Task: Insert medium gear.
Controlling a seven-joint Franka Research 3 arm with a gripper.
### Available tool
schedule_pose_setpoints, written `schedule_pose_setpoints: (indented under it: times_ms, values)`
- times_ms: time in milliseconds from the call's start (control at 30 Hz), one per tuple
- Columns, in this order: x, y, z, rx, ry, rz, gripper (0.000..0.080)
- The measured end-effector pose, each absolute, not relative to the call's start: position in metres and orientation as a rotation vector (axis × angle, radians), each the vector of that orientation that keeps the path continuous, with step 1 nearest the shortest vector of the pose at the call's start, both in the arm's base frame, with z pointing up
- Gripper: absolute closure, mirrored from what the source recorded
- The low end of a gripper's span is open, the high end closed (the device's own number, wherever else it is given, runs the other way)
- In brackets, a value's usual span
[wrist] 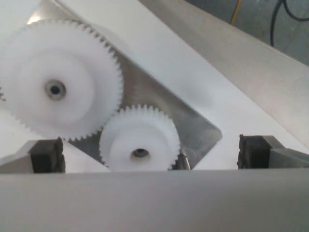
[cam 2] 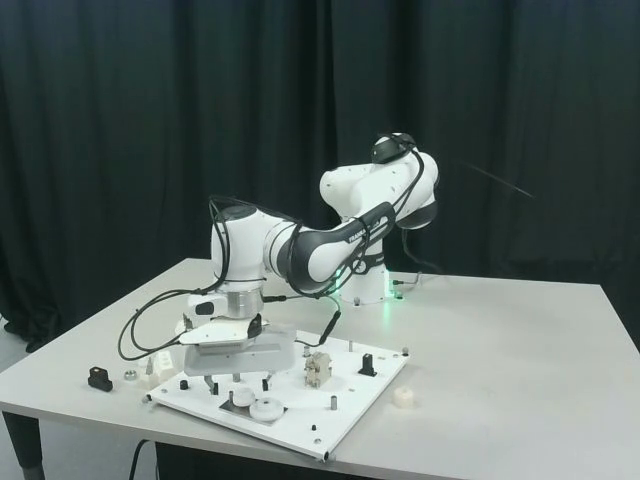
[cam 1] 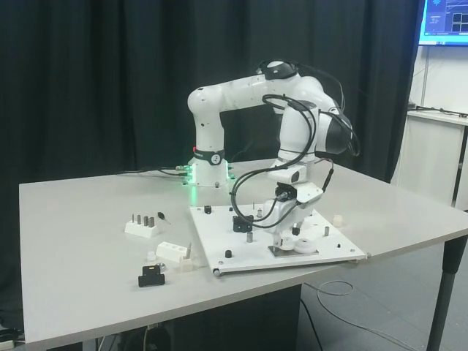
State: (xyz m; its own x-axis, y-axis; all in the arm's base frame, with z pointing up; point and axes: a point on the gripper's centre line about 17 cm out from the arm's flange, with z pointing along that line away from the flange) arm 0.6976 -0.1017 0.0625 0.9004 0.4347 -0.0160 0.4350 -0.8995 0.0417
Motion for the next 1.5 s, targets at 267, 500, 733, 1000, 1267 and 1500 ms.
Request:
schedule_pose_setpoints:
  times_ms: [267,500,733,1000,1267,1500]
  values:
    - [0.697,-0.099,0.059,3.018,0.715,-0.014,0.0003]
    - [0.695,-0.099,0.057,3.02,0.715,-0.021,0.0003]
    - [0.694,-0.1,0.054,3.025,0.711,-0.026,0.0003]
    - [0.692,-0.101,0.051,3.03,0.709,-0.03,0.0096]
    - [0.691,-0.098,0.051,3.037,0.713,-0.038,0.0276]
    - [0.691,-0.098,0.056,3.04,0.7,-0.039,0.0444]
